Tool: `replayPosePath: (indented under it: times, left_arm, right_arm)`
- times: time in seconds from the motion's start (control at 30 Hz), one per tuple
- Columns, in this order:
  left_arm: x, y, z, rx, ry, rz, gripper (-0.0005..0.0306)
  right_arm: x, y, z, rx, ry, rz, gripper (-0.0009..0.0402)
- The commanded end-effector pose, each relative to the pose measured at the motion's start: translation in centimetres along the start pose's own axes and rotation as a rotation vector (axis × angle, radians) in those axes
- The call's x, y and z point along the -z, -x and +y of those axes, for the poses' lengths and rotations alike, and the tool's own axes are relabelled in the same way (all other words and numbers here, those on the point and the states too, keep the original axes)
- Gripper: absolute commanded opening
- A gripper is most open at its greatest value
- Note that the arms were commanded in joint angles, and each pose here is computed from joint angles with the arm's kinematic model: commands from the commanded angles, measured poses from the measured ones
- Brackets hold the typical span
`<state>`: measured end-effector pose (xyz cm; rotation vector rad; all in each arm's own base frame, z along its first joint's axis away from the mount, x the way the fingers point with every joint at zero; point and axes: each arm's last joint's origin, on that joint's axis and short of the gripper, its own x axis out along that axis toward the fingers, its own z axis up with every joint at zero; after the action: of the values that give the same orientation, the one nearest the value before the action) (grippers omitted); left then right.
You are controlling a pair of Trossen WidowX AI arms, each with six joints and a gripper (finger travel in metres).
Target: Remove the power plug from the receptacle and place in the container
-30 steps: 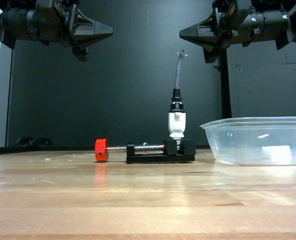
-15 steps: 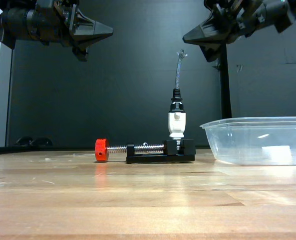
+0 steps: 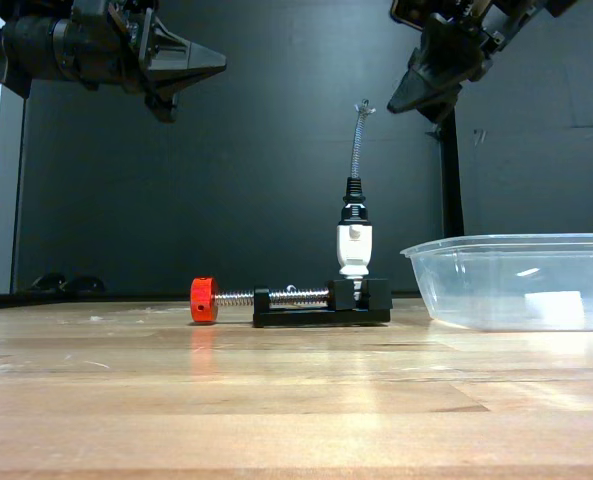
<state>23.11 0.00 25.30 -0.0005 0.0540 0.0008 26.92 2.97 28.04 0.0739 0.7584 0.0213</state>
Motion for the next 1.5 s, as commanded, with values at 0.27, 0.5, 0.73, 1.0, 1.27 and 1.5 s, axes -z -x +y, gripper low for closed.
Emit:
replayPosePath:
  times: [0.27,0.5,0.73,1.0,1.27,1.5]
  left_arm:
    - [0.0,0.0,0.0,0.000,0.000,0.000,0.0000]
    - [0.0,0.0,0.0,0.000,0.000,0.000,0.0000]
    - [0.0,0.0,0.0,0.000,0.000,0.000,0.0000]
    - [0.0,0.0,0.0,0.000,0.000,0.000,0.0000]
    - [0.0,0.0,0.0,0.000,0.000,0.000,0.0000]
    - [0.0,0.0,0.0,0.000,0.000,0.001,0.0000]
  right_arm:
    - [-1.5,-3.0,0.9,0.024,-0.025,0.219,0.0154]
    - [-2.4,-5.0,1.2,0.058,-0.028,0.282,0.0207]
    - [-3.2,-7.1,1.5,0.067,-0.019,0.327,0.0210]
    - [-2.7,-8.8,1.8,0.088,-0.006,0.367,0.0210]
    - [-2.4,-9.6,2.1,0.093,-0.002,0.382,0.0210]
    - [-2.2,-10.1,2.1,0.117,-0.003,0.385,0.0200]
